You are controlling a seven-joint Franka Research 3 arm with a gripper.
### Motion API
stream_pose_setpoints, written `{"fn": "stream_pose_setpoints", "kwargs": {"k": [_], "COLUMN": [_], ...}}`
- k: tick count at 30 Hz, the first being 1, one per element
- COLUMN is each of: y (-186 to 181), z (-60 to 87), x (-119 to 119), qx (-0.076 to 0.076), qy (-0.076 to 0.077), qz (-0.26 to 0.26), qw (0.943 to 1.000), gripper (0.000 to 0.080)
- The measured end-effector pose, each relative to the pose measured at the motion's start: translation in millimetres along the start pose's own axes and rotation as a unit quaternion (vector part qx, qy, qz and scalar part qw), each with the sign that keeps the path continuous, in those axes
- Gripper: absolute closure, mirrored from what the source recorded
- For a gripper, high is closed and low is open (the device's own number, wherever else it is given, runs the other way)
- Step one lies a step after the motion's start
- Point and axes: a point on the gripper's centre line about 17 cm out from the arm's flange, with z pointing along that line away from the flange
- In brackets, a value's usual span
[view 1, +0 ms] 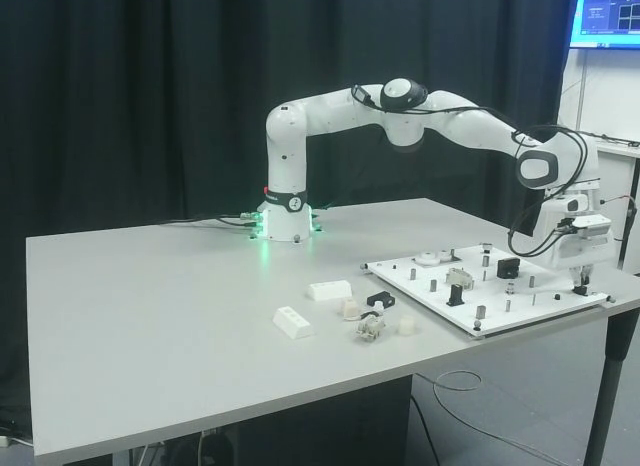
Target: Remove Ethernet.
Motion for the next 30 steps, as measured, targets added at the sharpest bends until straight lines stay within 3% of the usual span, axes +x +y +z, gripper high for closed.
{"fn": "stream_pose_setpoints", "kwargs": {"k": [11, 24, 30], "y": [-0.1, -1.9, -1.2], "z": [-2.5, -28.9, -33.8], "x": [1.0, 12.4, 13.0], "qx": [0.001, 0.003, 0.001], "qy": [-0.001, -0.005, -0.010], "qz": [0.003, 0.005, 0.004], "qw": [1.0000, 1.0000, 0.9999], "gripper": [0.0723, 0.0723, 0.0723]}}
